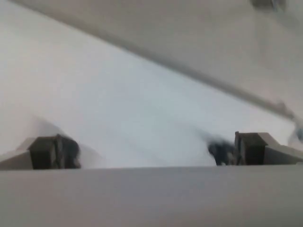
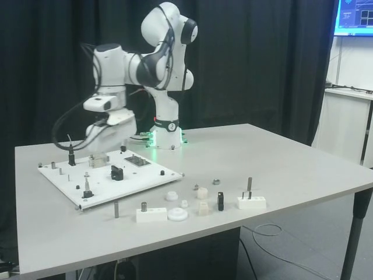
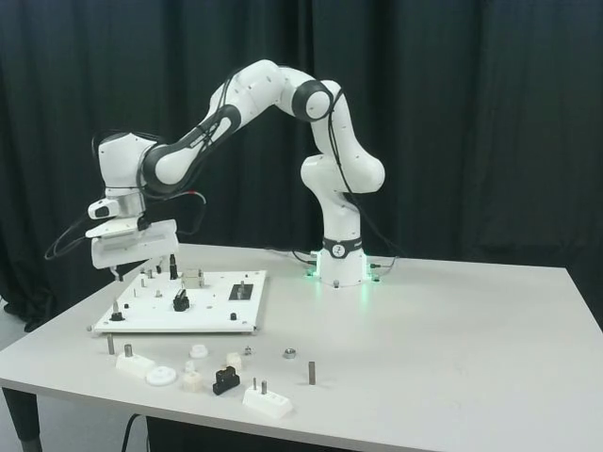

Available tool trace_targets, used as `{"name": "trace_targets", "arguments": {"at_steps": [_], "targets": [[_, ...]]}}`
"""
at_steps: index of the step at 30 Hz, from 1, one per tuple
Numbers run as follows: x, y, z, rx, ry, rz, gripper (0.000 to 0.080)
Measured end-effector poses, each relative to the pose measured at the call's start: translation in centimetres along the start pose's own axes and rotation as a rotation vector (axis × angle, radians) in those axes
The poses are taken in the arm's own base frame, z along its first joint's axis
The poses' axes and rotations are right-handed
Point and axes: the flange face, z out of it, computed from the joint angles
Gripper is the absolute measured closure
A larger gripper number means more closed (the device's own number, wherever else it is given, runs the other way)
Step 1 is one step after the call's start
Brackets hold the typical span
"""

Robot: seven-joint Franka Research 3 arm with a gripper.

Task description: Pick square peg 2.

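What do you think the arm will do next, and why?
Probably lower toward the white board. The gripper hangs above the board's far end with its fingers spread and nothing between them, so no peg has been picked yet. Which peg is square peg 2 I cannot tell.

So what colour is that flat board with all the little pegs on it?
White. The board shows best in the second room view, lying on the grey table.

White arm reaches out from its base, elbow high, forearm sloping down to the wrist. Gripper (image 1: pixel 144 151) tilted, hanging in the air, jaws spread wide apart with nothing between them. Both black fingertips (image 1: pixel 52 152) visible in wrist view.
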Motion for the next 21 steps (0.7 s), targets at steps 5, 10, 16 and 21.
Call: {"name": "trace_targets", "arguments": {"at_steps": [5,10,16,21], "targets": [[1.5,-3.5,-0.1,0.015,-0.013,-0.04,0.0003],[3.1,-7.3,-0.2,0.022,-0.023,-0.091,0.0003],[4.8,-12.0,-0.2,0.022,-0.027,-0.133,0.0003],[5.7,-15.8,-0.4,0.015,-0.034,-0.184,0.0003]]}}
